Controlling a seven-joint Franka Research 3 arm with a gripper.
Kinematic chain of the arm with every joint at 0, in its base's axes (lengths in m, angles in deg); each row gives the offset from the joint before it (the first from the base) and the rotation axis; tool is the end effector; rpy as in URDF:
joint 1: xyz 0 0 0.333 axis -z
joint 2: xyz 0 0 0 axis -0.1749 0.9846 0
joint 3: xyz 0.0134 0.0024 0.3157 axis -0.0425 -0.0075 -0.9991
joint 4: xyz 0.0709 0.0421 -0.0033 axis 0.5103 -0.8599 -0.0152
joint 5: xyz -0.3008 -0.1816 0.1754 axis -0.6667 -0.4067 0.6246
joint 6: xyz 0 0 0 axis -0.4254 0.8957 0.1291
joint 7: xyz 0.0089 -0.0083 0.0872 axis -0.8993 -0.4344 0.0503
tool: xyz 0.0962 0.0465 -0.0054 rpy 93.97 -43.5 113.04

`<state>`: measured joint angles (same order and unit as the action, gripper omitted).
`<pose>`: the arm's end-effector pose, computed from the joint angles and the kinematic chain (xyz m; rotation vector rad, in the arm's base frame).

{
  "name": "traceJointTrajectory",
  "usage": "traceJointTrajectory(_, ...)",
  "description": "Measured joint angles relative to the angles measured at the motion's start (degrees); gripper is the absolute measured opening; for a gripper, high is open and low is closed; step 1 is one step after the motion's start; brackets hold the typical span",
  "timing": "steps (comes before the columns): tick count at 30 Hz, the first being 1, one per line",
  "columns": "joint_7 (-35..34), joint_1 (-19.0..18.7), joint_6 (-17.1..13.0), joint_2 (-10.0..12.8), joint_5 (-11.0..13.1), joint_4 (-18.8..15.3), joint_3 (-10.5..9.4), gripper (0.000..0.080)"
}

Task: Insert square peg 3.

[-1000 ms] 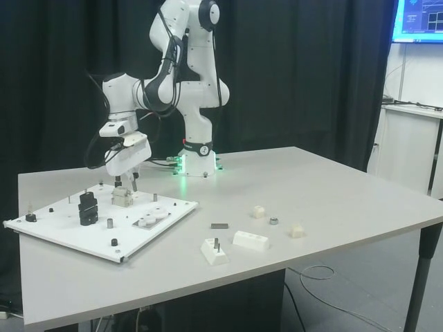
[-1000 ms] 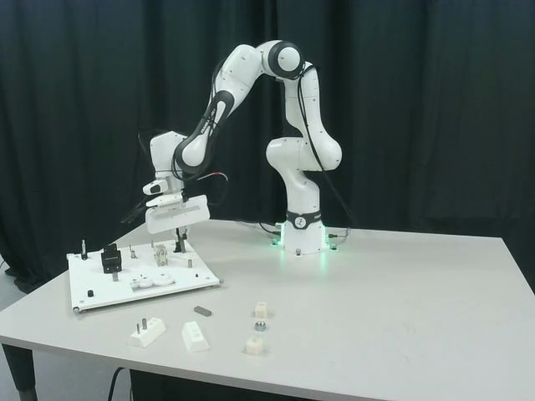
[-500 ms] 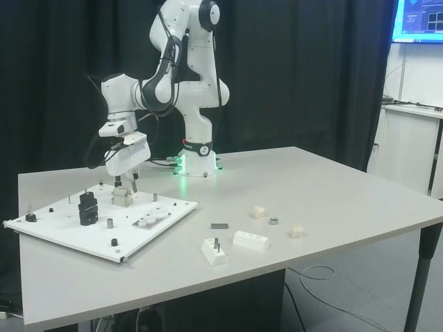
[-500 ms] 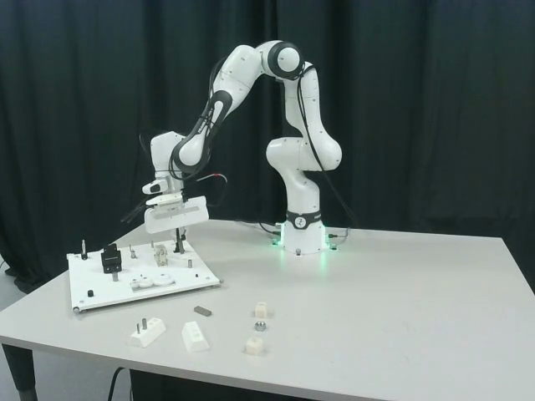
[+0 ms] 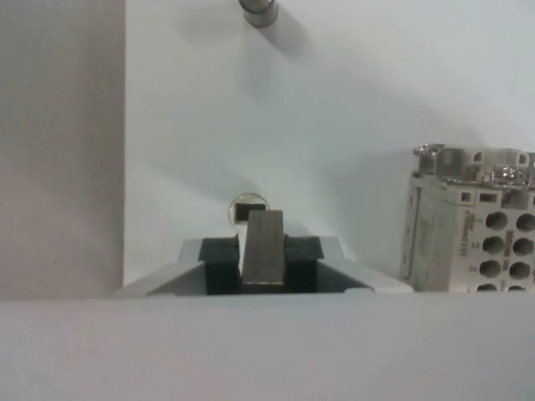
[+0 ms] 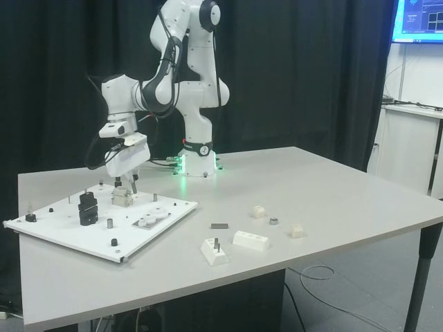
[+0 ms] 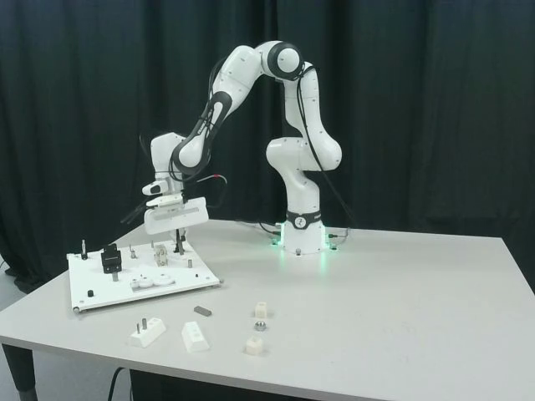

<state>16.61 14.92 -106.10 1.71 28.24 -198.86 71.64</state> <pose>0.2469 -0.3740 0.2488 -2.9957 0.0458 -0.1298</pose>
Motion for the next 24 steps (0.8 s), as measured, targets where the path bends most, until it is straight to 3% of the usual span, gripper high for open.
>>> traceJointTrajectory(24,0.7,0.0,-0.2,1.6,0.1,0.0,-0.35,0.0108)
